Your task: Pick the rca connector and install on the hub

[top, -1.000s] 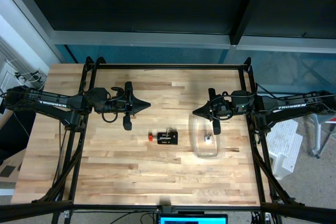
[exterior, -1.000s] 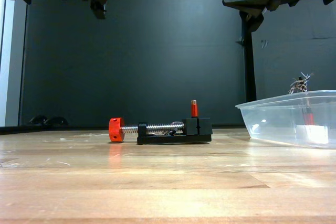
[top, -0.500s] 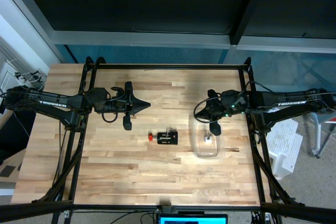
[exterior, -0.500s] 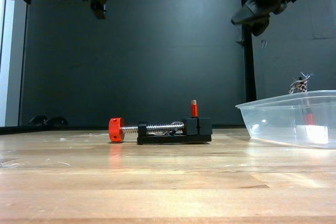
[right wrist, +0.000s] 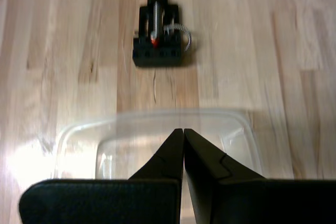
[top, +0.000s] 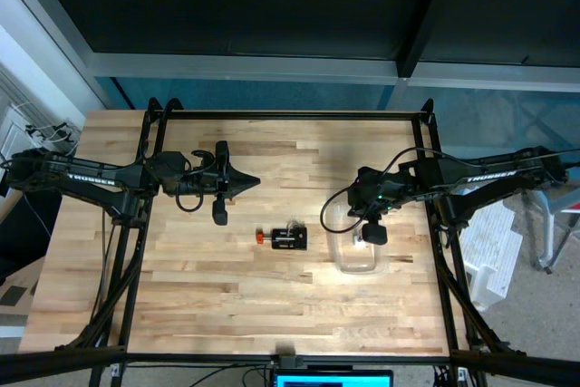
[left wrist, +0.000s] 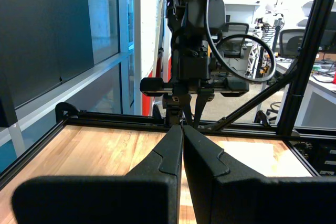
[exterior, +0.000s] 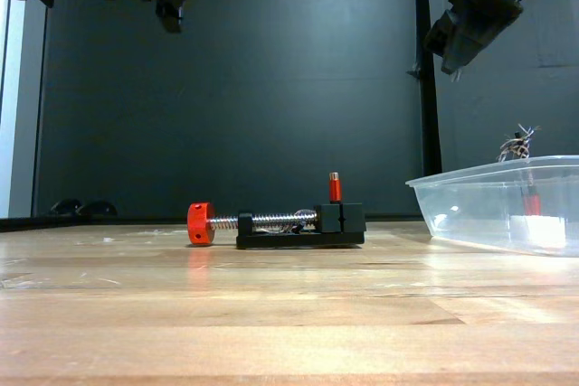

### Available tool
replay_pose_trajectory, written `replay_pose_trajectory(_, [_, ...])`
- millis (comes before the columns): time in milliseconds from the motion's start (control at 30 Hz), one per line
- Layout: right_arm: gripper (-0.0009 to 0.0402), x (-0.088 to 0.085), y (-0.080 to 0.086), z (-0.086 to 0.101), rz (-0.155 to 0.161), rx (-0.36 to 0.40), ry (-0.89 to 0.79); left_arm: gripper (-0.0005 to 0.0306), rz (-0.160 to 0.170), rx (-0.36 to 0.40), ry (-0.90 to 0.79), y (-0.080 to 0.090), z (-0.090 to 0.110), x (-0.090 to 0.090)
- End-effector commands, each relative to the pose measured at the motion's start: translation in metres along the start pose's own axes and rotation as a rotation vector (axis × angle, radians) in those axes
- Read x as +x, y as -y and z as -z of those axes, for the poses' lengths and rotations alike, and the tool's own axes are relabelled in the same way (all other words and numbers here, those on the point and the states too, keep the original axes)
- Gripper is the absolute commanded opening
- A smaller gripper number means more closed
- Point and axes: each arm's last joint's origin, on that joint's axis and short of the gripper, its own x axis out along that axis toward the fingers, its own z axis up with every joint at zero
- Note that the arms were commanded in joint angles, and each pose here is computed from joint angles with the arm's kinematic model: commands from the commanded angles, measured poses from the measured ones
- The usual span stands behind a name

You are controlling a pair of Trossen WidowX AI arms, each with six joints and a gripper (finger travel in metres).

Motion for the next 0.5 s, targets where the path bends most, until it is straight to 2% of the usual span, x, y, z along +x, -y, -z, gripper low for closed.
replay_pose_trajectory(33, [0.0000,0.003,-0.001,0.002,0.004,-0.006,-0.060,0.0000,0.000,0.000,0.000,0.000,0.000,0.000])
replay_pose_trajectory(267, [0.0016,0.002,-0.004,0.013,0.028,-0.008,-0.158,0.0000,0.000,0.000,0.000,0.000,0.000,0.000])
replay_pose_trajectory(433, [0.0039,0.003,-0.012,0.018,0.028,-0.019,-0.195,0.0000,0.000,0.000,0.000,0.000,0.000,0.000])
replay_pose_trajectory(500, [0.0047,0.002,-0.015,0.019,0.040,-0.022,-0.198,0.0000,0.000,0.000,0.000,0.000,0.000,0.000])
